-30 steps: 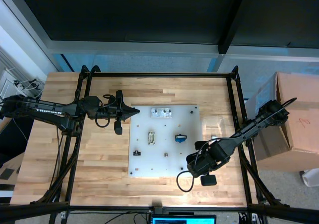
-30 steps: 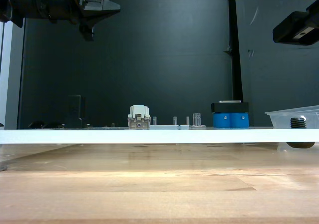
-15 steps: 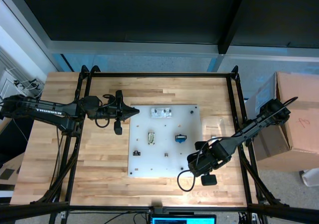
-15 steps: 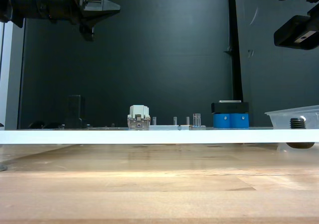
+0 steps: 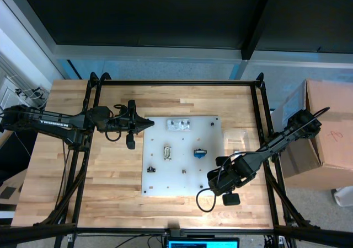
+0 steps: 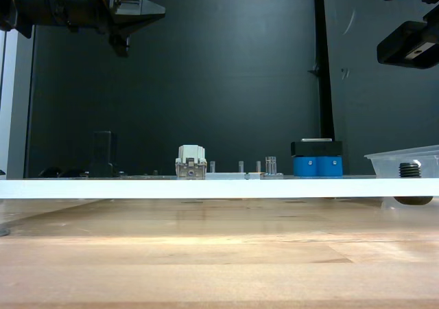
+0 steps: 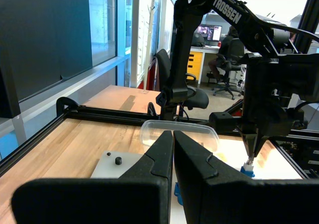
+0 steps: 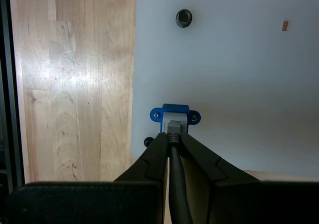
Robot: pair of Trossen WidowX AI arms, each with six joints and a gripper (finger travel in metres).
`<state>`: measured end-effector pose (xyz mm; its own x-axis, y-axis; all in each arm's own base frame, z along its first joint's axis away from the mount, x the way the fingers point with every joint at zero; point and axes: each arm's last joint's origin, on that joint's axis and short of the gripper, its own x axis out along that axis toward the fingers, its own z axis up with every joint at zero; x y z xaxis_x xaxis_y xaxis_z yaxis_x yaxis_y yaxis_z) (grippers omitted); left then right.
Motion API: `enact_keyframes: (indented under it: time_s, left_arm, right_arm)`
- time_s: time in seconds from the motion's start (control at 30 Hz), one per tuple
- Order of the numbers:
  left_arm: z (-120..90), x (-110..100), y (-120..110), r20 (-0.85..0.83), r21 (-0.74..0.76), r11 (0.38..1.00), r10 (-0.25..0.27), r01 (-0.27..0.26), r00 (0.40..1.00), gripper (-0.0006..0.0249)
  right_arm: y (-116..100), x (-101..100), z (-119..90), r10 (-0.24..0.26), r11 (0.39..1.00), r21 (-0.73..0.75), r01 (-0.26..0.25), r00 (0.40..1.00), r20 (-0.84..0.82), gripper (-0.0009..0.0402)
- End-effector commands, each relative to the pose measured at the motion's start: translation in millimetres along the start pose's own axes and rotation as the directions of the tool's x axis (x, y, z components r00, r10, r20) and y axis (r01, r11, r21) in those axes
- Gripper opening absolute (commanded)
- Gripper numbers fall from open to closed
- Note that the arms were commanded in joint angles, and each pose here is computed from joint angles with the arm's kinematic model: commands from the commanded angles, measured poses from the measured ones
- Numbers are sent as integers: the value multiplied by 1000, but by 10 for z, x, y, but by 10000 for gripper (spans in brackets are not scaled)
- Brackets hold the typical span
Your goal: Pick the RJ45 connector and install on the taskboard
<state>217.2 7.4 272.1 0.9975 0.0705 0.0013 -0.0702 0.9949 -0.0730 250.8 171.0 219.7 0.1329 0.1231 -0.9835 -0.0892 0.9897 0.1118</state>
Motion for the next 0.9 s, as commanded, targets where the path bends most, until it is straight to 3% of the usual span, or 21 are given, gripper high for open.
enact_keyframes:
  time_s: [0.03,0.5,0.9]
  left_arm:
    - [1,1,1,0,0,1000,0,0,1000,0]
    - [1,1,1,1,0,1000,0,0,1000,0]
    - [1,1,0,0,0,1000,0,0,1000,0]
  right_arm:
    - [2,-2,1,2,1000,-2,-2,1000,4,4]
    - [1,-25,3,2,1000,3,-2,1000,21,116]
    - [-62,-345,-150,22,1000,-3,-22,998,55,134]
